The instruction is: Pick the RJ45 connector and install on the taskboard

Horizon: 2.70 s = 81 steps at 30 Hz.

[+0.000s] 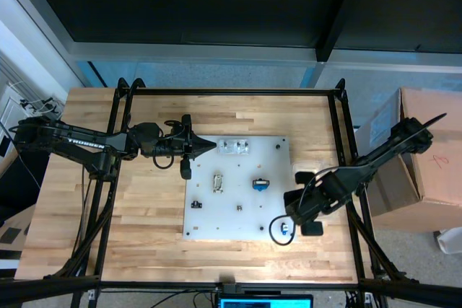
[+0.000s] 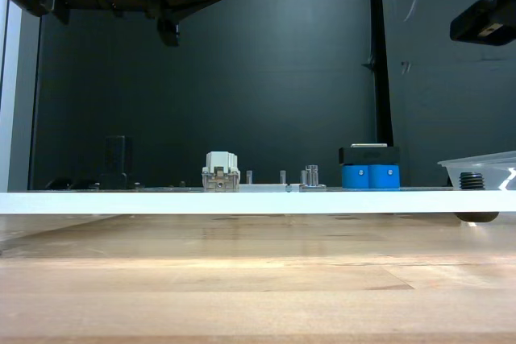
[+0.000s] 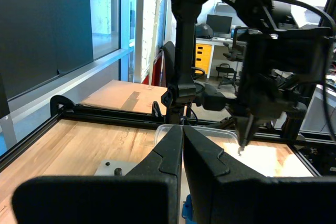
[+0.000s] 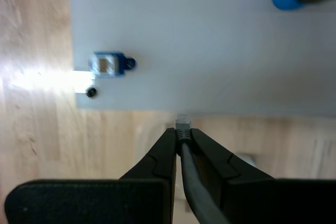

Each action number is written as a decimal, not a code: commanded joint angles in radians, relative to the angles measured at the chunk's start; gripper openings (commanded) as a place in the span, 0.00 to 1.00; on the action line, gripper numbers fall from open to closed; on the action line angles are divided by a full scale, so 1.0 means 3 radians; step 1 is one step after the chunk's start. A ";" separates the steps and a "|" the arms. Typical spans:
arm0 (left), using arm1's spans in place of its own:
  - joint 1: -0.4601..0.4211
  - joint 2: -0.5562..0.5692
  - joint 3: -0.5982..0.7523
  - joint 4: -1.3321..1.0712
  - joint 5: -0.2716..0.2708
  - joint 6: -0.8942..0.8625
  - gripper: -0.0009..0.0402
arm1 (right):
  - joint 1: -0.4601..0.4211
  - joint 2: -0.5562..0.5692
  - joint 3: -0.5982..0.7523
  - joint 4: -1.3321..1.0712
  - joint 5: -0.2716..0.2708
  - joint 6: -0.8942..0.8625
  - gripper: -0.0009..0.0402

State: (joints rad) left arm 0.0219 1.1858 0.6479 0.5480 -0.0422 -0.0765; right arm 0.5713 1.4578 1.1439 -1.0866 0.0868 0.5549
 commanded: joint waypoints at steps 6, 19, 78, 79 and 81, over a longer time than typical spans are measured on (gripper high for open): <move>0.0000 0.0001 0.0000 0.0001 0.0000 0.0000 0.02 | 0.0107 0.0369 0.0374 -0.0003 0.0003 0.0108 0.02; 0.0001 0.0001 0.0000 0.0001 0.0000 0.0000 0.02 | 0.0178 0.0627 0.0523 0.0146 -0.0001 0.0160 0.02; 0.0000 0.0001 0.0000 0.0001 0.0000 0.0000 0.02 | 0.0258 0.0635 0.0408 0.0272 0.0003 0.0206 0.02; 0.0001 0.0001 0.0000 0.0001 0.0000 0.0000 0.02 | 0.0257 0.0619 0.0416 0.0273 0.0003 0.0193 0.02; 0.0001 0.0001 0.0000 0.0001 0.0000 0.0000 0.02 | 0.0256 0.0614 0.0443 0.0270 0.0001 0.0192 0.02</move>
State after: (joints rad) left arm 0.0219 1.1862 0.6479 0.5484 -0.0422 -0.0769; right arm 0.6491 1.6520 1.2648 -1.0080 0.0753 0.6144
